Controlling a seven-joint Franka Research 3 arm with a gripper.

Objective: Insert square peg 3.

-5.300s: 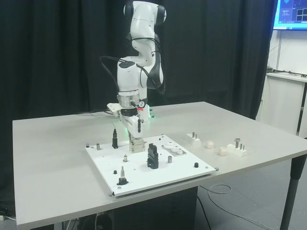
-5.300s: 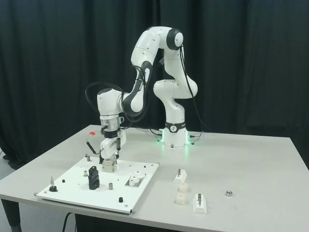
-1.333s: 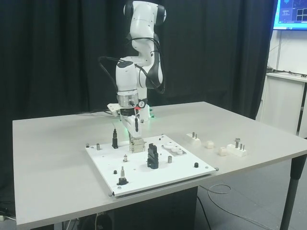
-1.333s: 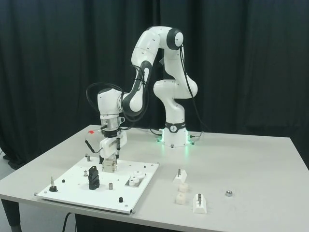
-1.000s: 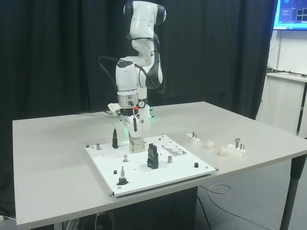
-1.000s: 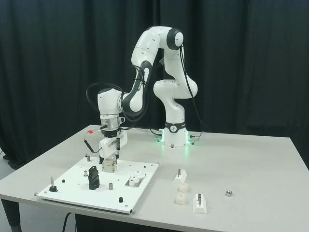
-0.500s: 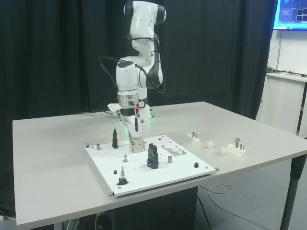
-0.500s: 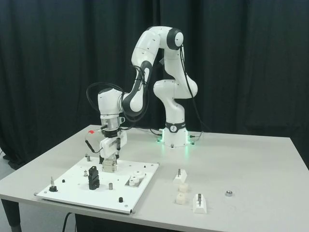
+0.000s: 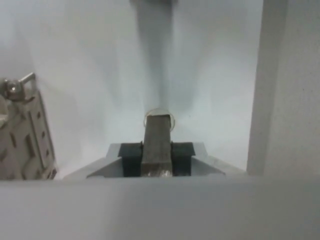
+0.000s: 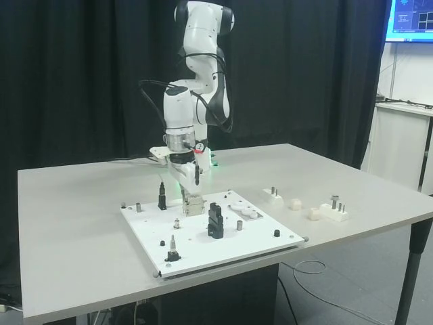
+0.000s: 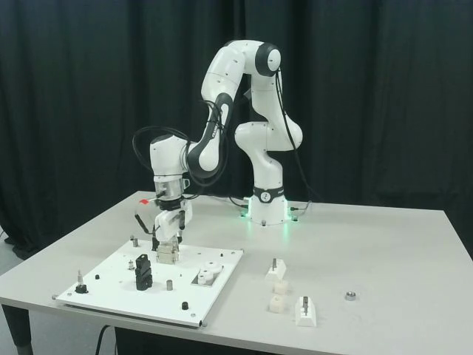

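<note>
Pincer (image 9: pixel 157 162) grips square peg (image 9: pixel 157 142), tip over white board (image 9: pixel 90 90) hole (image 9: pixel 160 119)

Crowded around the gripper (image 10: pixel 185 192) on the white board (image 10: pixel 250 238): black clamp (image 10: pixel 215 220) at four o'clock, black post (image 10: pixel 162 196) at nine o'clock; open grey table (image 10: pixel 67 223) beyond the board's left edge

My arm (image 11: pixel 222 96) is white with black joints. The board (image 10: pixel 223 237) is white. The surface (image 10: pixel 74 217) is grey. The curtain (image 11: pixel 384 96) is black. A green light (image 11: pixel 244 215) glows at my base.
</note>
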